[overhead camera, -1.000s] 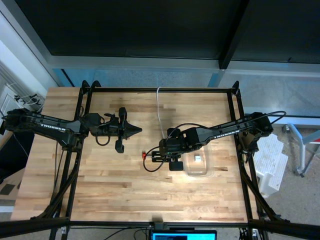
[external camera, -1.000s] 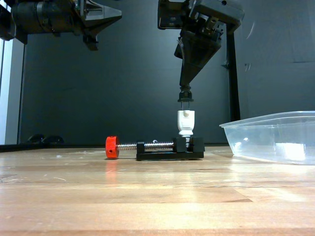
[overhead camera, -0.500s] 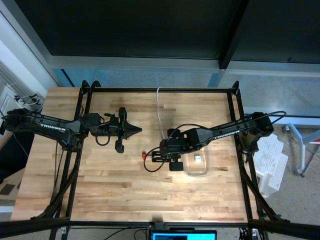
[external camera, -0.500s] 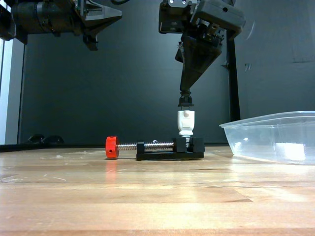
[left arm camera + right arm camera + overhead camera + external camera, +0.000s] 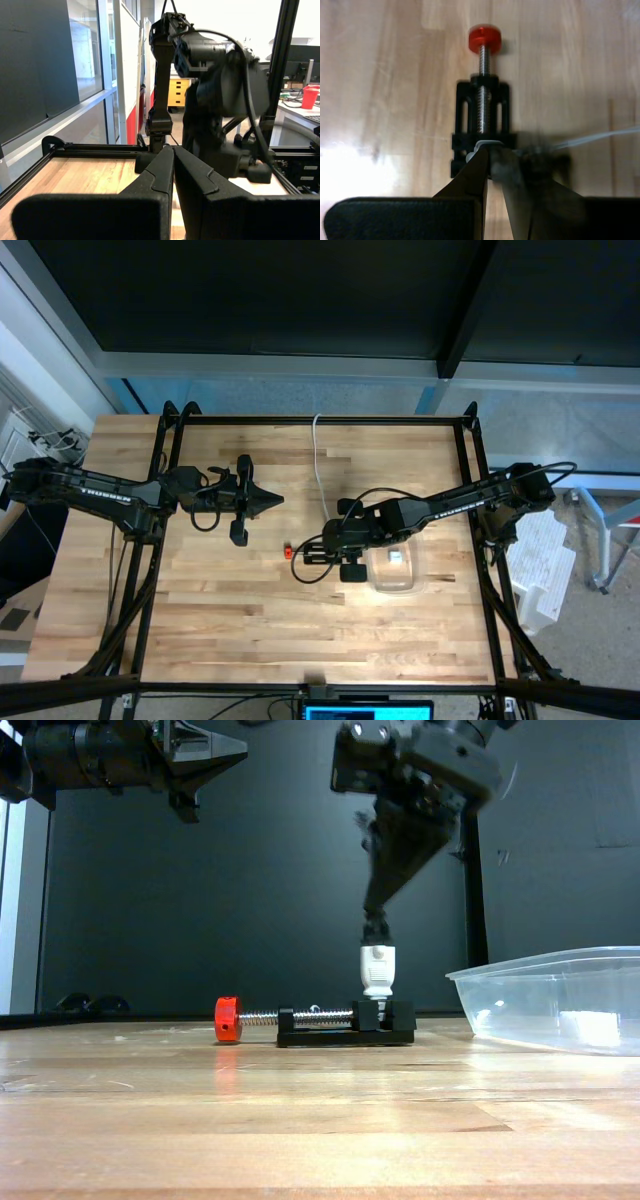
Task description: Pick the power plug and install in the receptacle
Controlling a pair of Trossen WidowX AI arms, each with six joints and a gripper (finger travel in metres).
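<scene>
The power plug [image 5: 376, 933] is a tiny dark piece sitting on top of the receptacle [image 5: 377, 968], a white socket head standing upright in the black vise [image 5: 345, 1020]. My right gripper [image 5: 376, 921] points straight down, shut on the power plug, and its arm looks blurred. In the right wrist view the right gripper [image 5: 492, 152] hides the plug above the vise [image 5: 481, 125]. The receptacle's thin white cable [image 5: 319, 460] runs toward the table's far edge. My left gripper [image 5: 276, 501] hovers shut and empty, to the left of the vise.
The vise's red knob [image 5: 228, 1019] sticks out to the left. A clear plastic tray [image 5: 560, 1000] stands just right of the vise, with a small white-grey block [image 5: 396, 557] in it. The black frame rails [image 5: 320, 421] border the wooden table.
My right gripper has moved down with the plug, closing the gap until the plug meets the receptacle's top. The right arm now shows motion blur. The left arm has not moved.
</scene>
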